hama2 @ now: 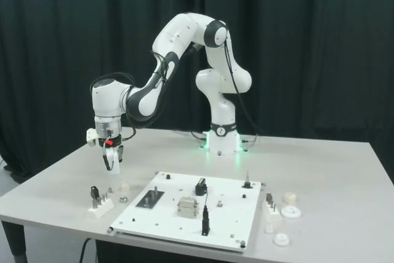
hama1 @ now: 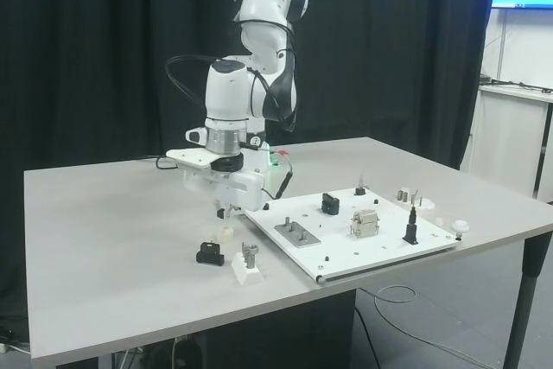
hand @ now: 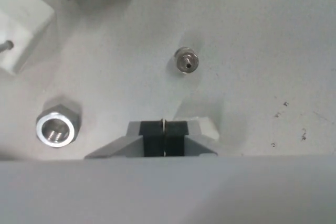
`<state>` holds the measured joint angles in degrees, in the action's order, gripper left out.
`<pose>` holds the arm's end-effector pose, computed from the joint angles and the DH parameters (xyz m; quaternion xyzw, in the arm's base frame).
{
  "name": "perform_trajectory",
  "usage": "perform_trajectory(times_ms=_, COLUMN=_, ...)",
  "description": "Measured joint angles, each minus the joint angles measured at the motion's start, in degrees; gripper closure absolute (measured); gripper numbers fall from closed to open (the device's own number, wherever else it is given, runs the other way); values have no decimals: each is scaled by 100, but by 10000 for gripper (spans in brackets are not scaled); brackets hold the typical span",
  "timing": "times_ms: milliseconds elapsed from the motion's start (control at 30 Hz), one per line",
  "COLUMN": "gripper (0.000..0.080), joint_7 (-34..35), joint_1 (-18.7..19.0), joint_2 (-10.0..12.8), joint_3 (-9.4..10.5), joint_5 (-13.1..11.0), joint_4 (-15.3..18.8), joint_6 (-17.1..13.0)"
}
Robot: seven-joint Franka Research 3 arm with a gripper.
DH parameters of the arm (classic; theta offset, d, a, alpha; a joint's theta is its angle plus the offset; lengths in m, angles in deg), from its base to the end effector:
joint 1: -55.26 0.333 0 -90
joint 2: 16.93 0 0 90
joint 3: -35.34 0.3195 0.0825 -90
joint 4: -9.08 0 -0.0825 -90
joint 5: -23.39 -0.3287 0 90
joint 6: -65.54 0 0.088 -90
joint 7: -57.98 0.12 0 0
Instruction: Pick BNC.
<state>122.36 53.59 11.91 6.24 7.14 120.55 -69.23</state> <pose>0.5110 -0.2755 0.2773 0.6162 -0.7873 -0.0020 0.0211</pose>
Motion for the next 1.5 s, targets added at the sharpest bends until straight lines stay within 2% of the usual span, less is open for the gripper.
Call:
perform_trajectory(times_ms=433, gripper=802, joint_7=265, joint_1=44, joint_2=-21, joint_3=-4, joint_5=33, joint_4=-73, joint_6=-4)
perform_trajectory(times_ms=467, gripper=640, joint_7=265, joint_1=51, joint_2=-25, joint_3=-5, joint_5=50, joint_4=-78, joint_6=-4)
perform_trajectory(times_ms=733, gripper=640, joint_7=265, joint_1=85, joint_2=-94, joint_3=-6, joint_5=117, joint_4=-84, joint_6=10)
perform_trajectory(times_ms=767, gripper=76, joint_7=265, joint_1=87, joint_2=-103, joint_3=-6, joint_5=118, joint_4=-84, joint_6=14)
perform_trajectory(times_ms=933, gripper=76, joint_7=265, joint_1=91, joint_2=-144, joint_3=-6, joint_5=122, joint_4=-84, joint_6=46)
perform_trajectory(times_ms=967, gripper=21, joint_7=265, joint_1=91, joint_2=-150, joint_3=-6, joint_5=122, joint_4=-84, joint_6=53)
perform_trajectory(times_ms=1233, gripper=6, joint_7=265, joint_1=91, joint_2=-178, joint_3=-7, joint_5=145, joint_4=-86, joint_6=97)
perform_trajectory(times_ms=1500, gripper=3, joint_7=218, joint_1=92, joint_2=-191, joint_3=-7, joint_5=340, joint_4=-92, joint_6=124)
